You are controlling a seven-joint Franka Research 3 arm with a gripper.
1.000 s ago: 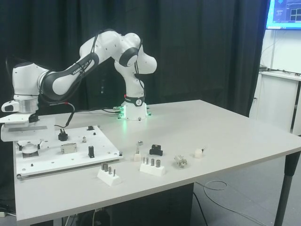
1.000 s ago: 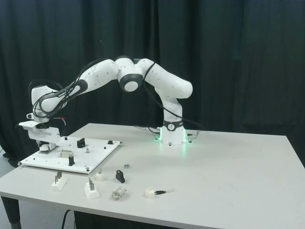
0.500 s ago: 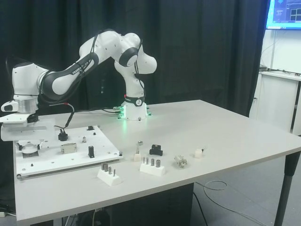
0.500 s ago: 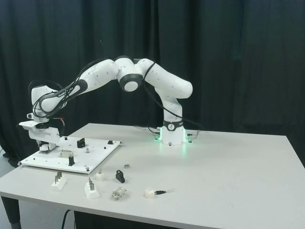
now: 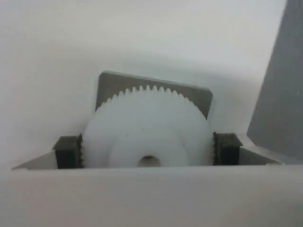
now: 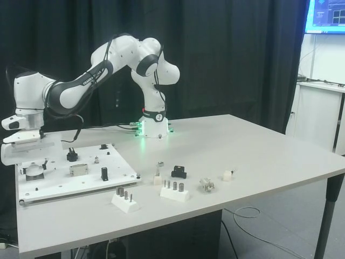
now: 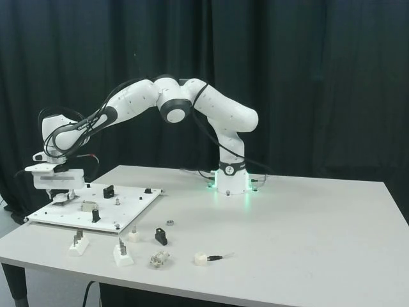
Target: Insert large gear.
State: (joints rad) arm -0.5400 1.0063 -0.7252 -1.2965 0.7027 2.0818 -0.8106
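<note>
The large white gear [image 5: 147,123] lies flat between my two black finger pads [image 5: 67,151], and each pad touches its toothed rim. My gripper [image 5: 147,150] is shut on it. A grey plate [image 5: 189,94] shows behind the gear, over the white board. In the room views my gripper [image 6: 29,162] [image 7: 59,194] hangs low over the far left corner of the white assembly board [image 6: 81,183] [image 7: 131,208]. The gear [image 6: 33,171] sits right at the board's surface. Whether its hole is on a peg I cannot tell.
The board carries black parts [image 6: 104,173] [image 6: 70,156] and a small metal block [image 6: 78,169]. In front of it on the grey table stand two white peg holders [image 6: 125,200] [image 6: 174,190], a black clip [image 6: 179,172], a metal connector [image 6: 207,184] and a small white piece [image 6: 228,175].
My hand has lifted and tilted a little over the board's left corner. The gear stays at the same spot and nothing else on the table has moved.
</note>
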